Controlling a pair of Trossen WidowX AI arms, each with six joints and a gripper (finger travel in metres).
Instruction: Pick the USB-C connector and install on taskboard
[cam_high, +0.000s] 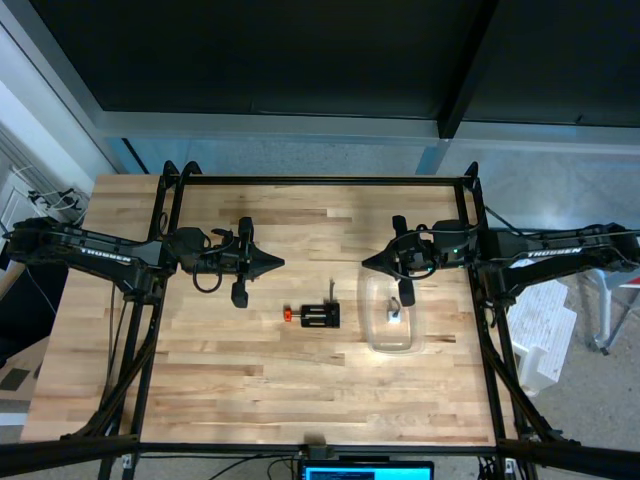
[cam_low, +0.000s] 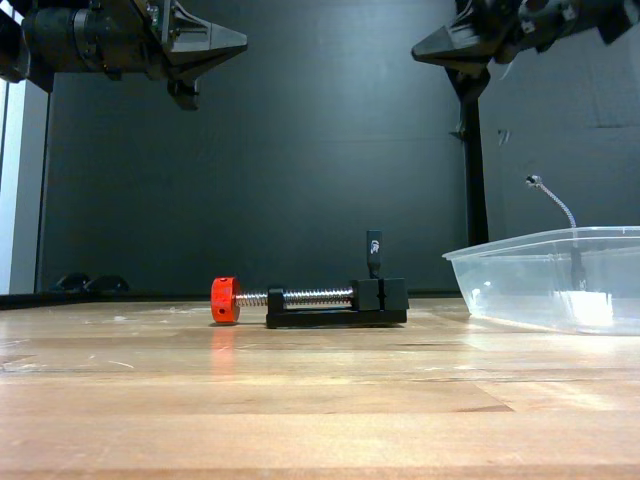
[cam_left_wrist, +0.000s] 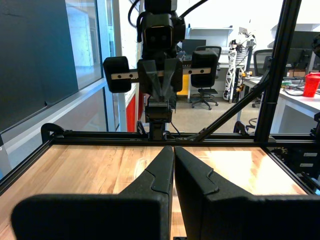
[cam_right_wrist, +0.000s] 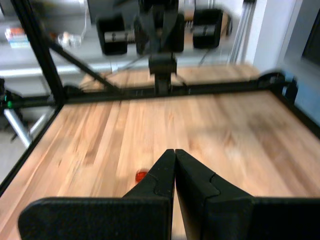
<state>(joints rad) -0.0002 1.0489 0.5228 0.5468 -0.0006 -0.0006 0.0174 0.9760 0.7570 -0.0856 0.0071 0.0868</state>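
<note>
The taskboard (cam_high: 320, 316) is a small black block with a red-orange knob (cam_high: 287, 314) and a thin upright post (cam_low: 373, 250). It sits mid-table. To its right, the USB-C connector (cam_high: 396, 311) lies inside a clear plastic tray (cam_high: 378, 340); its thin cable (cam_low: 556, 203) sticks up above the tray wall. My left gripper (cam_high: 278, 263) hangs high above the table, left of the board, fingers shut and empty (cam_left_wrist: 173, 150). My right gripper (cam_high: 366, 264) hovers high beside the tray's far-left corner, also shut and empty (cam_right_wrist: 174, 152). The knob (cam_right_wrist: 141, 175) shows just past its fingertips.
A black metal frame (cam_high: 320, 181) borders the wooden table (cam_high: 250, 380). The two arms face each other, tips roughly a board-length apart. A screen (cam_high: 366, 470) sits at the near edge.
</note>
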